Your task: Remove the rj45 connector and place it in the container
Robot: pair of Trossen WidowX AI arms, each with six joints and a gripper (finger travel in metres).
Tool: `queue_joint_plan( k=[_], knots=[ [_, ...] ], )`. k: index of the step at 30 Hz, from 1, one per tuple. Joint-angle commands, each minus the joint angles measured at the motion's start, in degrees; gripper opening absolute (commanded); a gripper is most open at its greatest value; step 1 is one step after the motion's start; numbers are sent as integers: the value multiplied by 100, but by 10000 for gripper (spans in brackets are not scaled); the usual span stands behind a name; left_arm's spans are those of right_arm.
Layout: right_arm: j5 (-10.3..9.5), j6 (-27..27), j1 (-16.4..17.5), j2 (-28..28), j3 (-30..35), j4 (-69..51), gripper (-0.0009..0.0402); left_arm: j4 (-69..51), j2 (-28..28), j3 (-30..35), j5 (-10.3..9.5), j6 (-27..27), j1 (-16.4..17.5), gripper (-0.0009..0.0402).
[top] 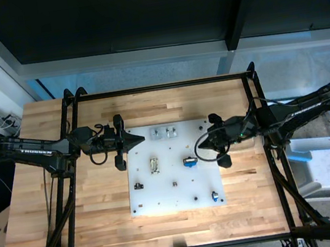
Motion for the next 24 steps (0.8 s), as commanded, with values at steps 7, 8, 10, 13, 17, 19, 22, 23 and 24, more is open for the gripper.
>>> queue_joint_plan(
  k=[7,8,10,13,17,19,22,23,24],
  knots=[
    [33,518,310,4,9,-953,0,2,0,0,2,0,0,0],
    [59,603,358,4,9,-1029,0,2,0,0,2,0,2,0],
    [144,704,501,4,9,-1189,0,2,0,0,2,0,0,0],
    [160,870,726,35,9,-1384,0,0,0,0,0,0,2,0],
    [160,1080,1023,146,44,-1659,0,2,0,0,0,0,2,0],
    [164,1158,1156,221,59,-1784,0,0,0,0,2,0,2,0],
    [168,1320,1390,317,76,-1812,0,2,0,0,0,0,0,0],
    [175,1355,1480,374,90,-1818,0,2,0,0,2,0,0,0],
    [177,1373,1558,420,118,-1840,0,0,0,0,2,0,2,0]
  ],
)
